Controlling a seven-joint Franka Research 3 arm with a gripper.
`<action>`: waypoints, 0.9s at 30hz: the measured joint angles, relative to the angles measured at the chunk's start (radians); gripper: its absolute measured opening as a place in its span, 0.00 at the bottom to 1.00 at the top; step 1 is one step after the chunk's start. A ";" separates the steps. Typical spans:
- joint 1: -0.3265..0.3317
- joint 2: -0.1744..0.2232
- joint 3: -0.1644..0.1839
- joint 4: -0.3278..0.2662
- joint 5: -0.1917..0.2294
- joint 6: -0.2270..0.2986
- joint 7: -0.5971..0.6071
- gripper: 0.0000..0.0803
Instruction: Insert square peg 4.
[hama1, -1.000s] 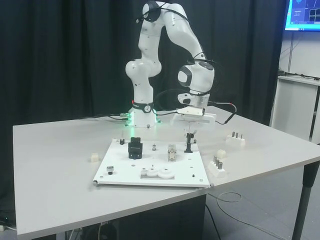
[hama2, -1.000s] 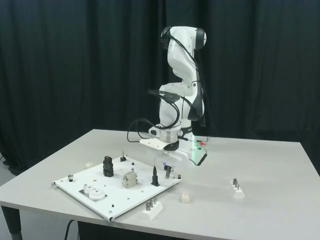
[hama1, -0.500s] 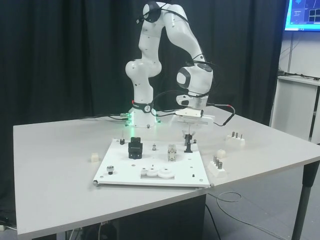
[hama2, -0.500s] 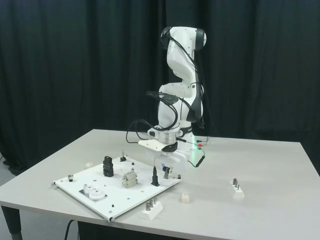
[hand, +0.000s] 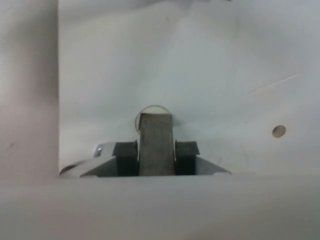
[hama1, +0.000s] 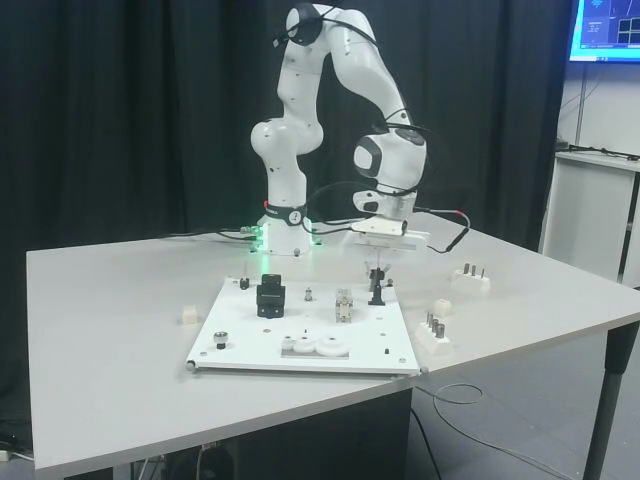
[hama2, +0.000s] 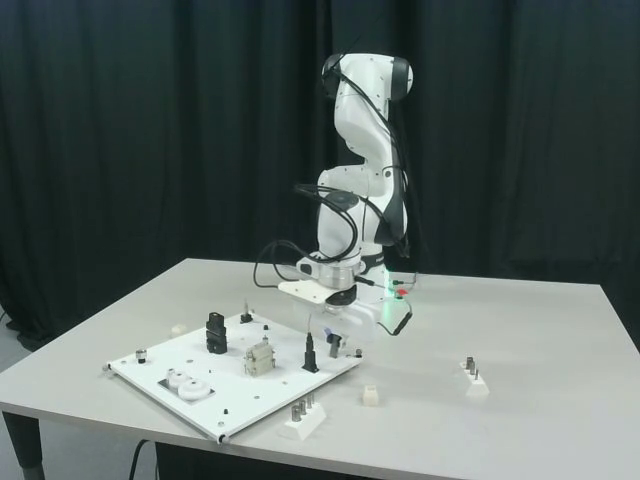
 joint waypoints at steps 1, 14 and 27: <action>0.000 0.000 0.002 0.000 0.000 0.001 0.000 0.19; -0.001 0.002 0.003 0.000 0.000 0.003 0.006 0.19; -0.002 0.002 0.003 -0.002 0.014 0.003 0.062 0.19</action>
